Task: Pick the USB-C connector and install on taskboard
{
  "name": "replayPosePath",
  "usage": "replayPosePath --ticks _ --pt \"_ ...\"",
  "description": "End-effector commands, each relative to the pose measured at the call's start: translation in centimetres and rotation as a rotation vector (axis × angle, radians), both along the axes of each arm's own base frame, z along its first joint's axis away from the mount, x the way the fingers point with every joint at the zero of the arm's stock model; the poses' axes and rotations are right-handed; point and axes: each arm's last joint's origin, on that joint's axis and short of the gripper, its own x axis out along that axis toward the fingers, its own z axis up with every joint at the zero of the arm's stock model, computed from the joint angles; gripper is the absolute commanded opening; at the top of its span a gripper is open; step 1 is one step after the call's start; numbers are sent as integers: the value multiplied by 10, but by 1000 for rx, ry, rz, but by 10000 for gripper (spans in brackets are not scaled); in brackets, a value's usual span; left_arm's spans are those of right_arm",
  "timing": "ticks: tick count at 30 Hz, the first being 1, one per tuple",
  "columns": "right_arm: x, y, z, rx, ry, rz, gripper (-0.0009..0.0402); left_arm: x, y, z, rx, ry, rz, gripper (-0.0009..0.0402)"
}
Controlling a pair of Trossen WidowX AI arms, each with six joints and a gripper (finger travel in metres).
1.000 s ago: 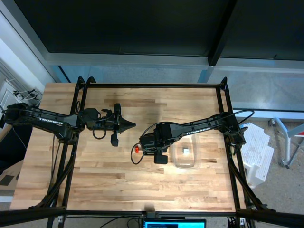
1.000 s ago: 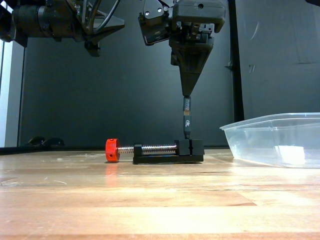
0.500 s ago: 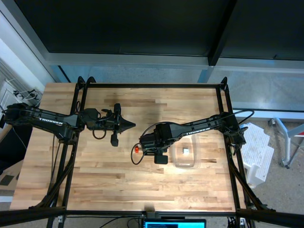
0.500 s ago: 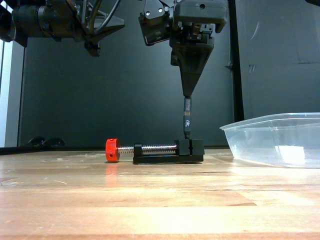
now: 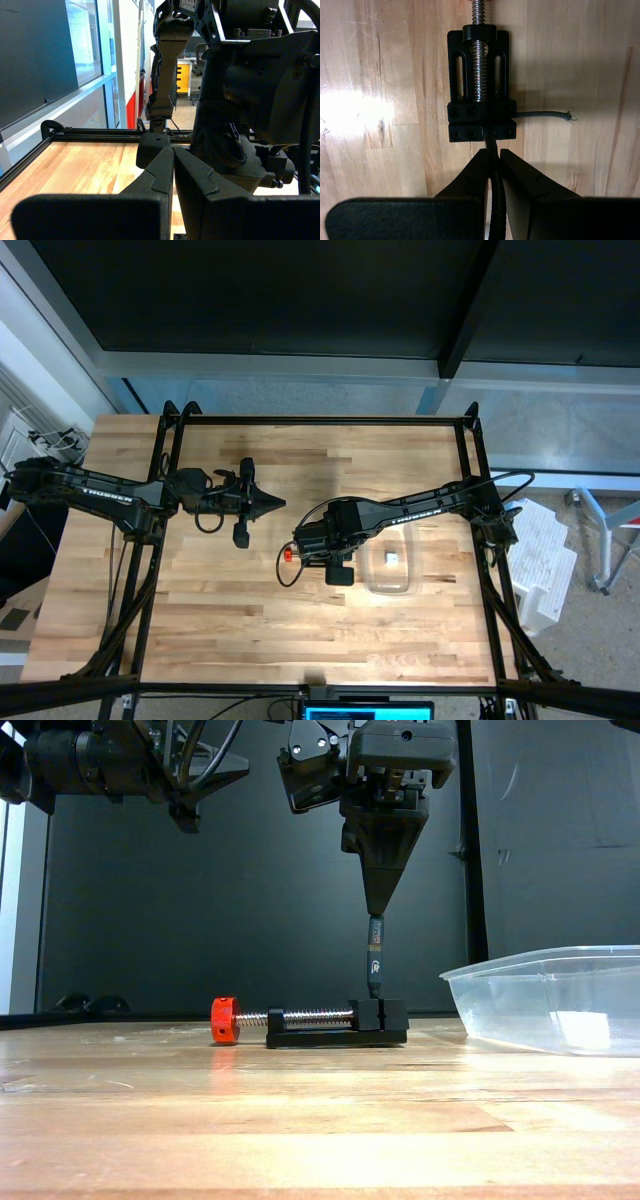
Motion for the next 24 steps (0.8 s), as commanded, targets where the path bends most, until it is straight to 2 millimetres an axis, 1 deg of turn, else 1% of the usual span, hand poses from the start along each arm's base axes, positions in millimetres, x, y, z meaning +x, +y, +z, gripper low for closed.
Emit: replayPosePath --ticks 1,9,24 --pt "1 0 -5 -1 -6 6 0 0 0 0 0 0 0 0" --pt "1 -1 -24 1 -6 19 0 0 0 0 0 0 0 0" --pt "0 -1 -19 4 -24 22 0 0 0 0 0 0 0 0"
